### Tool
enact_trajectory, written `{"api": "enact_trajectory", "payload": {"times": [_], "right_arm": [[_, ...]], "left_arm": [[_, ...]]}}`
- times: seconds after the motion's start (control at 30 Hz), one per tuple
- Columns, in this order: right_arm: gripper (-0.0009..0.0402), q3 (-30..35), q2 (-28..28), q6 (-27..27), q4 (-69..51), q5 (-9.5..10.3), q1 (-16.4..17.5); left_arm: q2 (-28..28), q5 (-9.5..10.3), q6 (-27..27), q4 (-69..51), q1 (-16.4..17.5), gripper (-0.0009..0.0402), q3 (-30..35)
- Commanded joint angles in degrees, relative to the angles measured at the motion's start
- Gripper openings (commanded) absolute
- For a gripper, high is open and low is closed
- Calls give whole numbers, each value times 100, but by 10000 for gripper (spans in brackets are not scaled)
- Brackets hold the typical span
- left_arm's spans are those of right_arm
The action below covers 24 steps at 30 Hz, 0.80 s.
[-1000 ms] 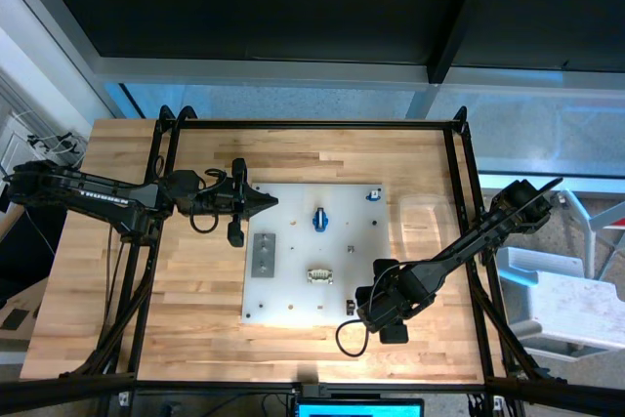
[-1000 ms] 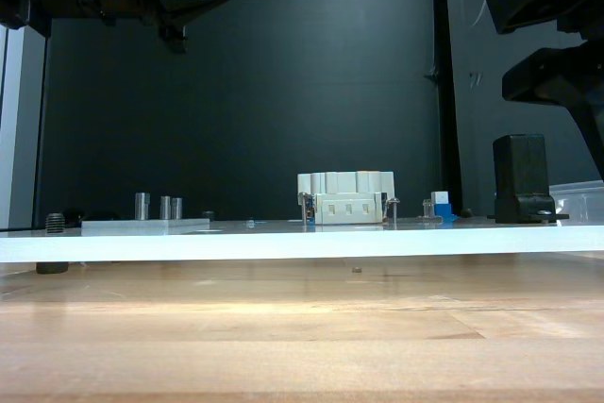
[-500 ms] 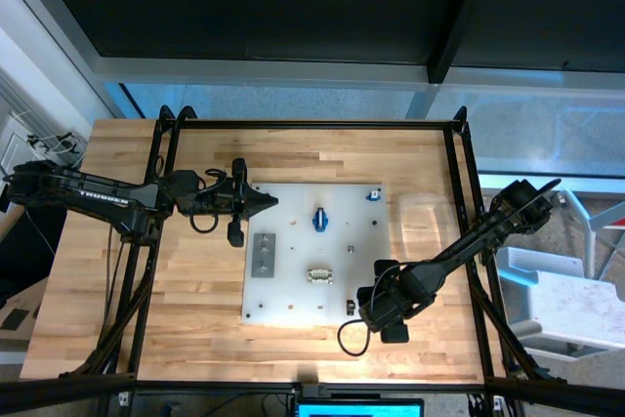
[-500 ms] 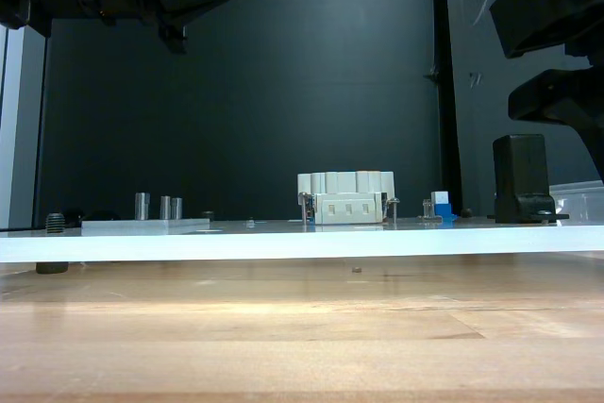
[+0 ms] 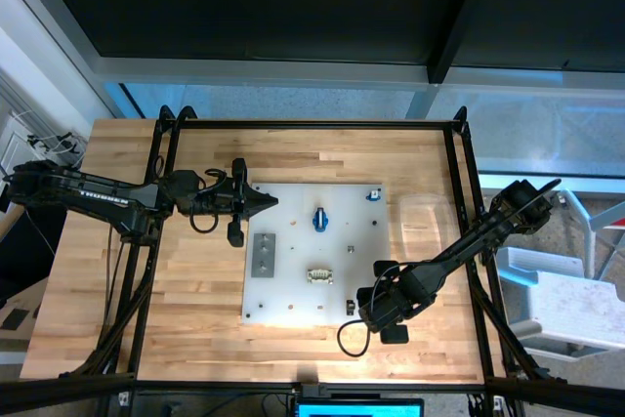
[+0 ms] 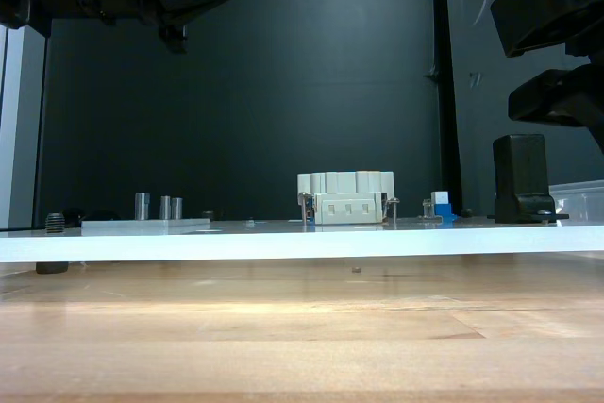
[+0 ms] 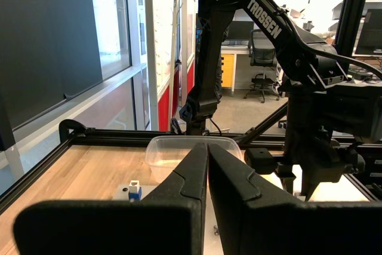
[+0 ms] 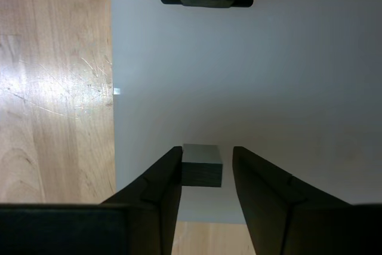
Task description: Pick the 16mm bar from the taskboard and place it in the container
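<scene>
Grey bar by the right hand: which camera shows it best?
Right wrist view: the grey bar sits on the taskboard between the open right hand's fingers. High view: that hand covers it. Low and left wrist views miss it. The shut left hand hovers over the board's left edge.

Black arms (image 5: 98, 197), white TROSSEN lettering, looped wrist cables. Left gripper (image 5: 271, 202) at taskboard's (image 5: 366, 261) far-left edge, right gripper (image 5: 359, 310) over its near-right corner; tapered black fingers (image 8: 155, 207).

The varnished wood tabletop (image 5: 195, 280) bears a matt white plastic taskboard (image 5: 293, 290) with a dull grey metal block (image 5: 264, 254), beside a clear glossy plastic container (image 5: 422, 222); the left end effector (image 7: 208, 146) and right end effector (image 8: 207, 150) above the board look matt black plastic.
</scene>
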<state>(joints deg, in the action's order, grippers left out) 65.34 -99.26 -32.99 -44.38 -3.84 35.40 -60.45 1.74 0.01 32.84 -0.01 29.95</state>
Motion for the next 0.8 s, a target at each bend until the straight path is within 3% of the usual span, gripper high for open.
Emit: {"api": "enact_trajectory", "payload": {"times": [0.03, 0.4, 0.8], "right_arm": [[86, 2, 2, 0, 2, -15, 2], [39, 2, 2, -4, 24, -15, 11], [35, 61, 94, 0, 9, -9, 13]], "left_arm": [[-2, 0, 0, 2, 2, 0, 0], [-2, 0, 0, 0, 0, 0, 0], [-2, 0, 0, 0, 0, 0, 0]]}}
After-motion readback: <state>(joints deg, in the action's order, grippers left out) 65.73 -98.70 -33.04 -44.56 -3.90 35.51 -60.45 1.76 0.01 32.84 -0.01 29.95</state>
